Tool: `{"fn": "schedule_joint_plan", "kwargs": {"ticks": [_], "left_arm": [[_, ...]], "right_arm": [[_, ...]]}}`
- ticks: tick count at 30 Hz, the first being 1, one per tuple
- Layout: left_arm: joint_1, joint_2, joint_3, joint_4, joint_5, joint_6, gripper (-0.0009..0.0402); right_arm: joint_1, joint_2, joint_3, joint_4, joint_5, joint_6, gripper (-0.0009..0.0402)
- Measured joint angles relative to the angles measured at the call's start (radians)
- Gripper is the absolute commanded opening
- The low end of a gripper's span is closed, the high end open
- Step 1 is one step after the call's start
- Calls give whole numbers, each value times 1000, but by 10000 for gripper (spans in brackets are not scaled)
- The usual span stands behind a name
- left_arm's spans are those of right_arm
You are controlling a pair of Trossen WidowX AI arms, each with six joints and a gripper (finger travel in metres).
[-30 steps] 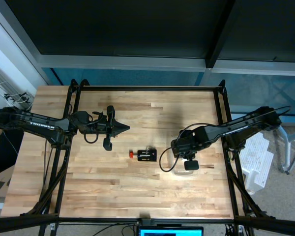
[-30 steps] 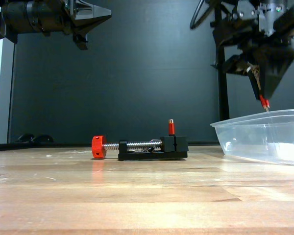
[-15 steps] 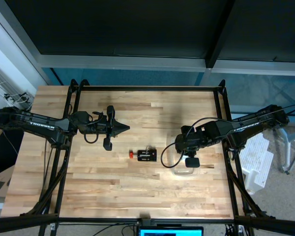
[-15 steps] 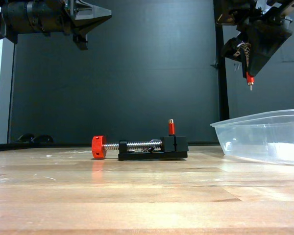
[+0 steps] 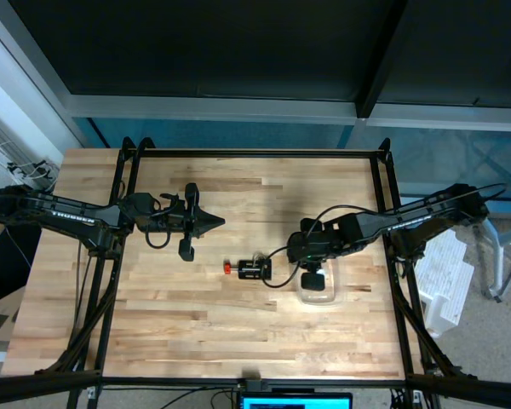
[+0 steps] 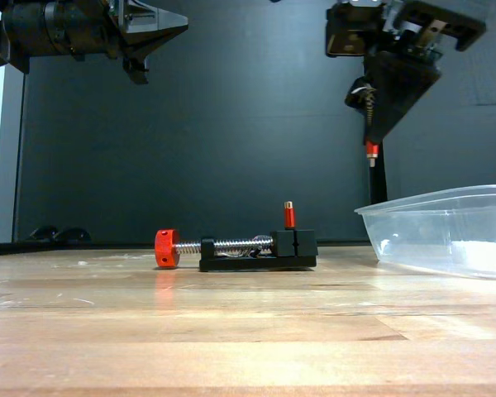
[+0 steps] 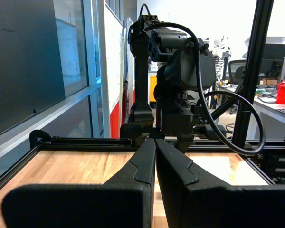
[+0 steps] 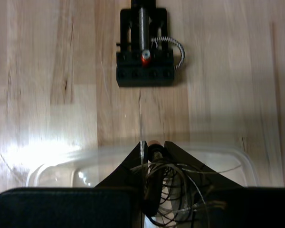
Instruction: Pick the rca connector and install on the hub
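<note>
Nearest the table's [image 6: 231, 331] front edge sits the clear plastic tray [image 6: 446, 240]. Above its hub-side rim my right gripper [image 6: 371, 136] hangs clamped on the rca connector [image 6: 369, 151], tip down and long axis upright. The hub [image 6: 256, 248] lies lower, toward the left edge from those jaws. Farther back the left gripper [image 5: 215, 222], jaws together, sits well apart, so the right arm is nearer.

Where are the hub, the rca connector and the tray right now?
hub [image 6: 293, 245]: low view, black end block.
rca connector [image 6: 369, 151]: low view, red tip, held in right gripper [image 6: 373, 137], raised above the table.
tray [image 6: 446, 225]: low view, clear wall.
left gripper [image 5: 215, 222]: high view, shut fingertips, parked left.
</note>
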Motion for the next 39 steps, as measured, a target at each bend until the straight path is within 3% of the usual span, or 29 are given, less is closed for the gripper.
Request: {"fn": "schedule_joint_plan", "kwargs": {"ticks": [21, 39], "left_arm": [[0, 0, 0, 0, 0, 0, 0], [0, 0, 0, 0, 0, 0, 0]], "right_arm": [[-31, 281, 272, 6, 0, -47, 0], [-37, 338, 292, 12, 0, -50, 0]]}}
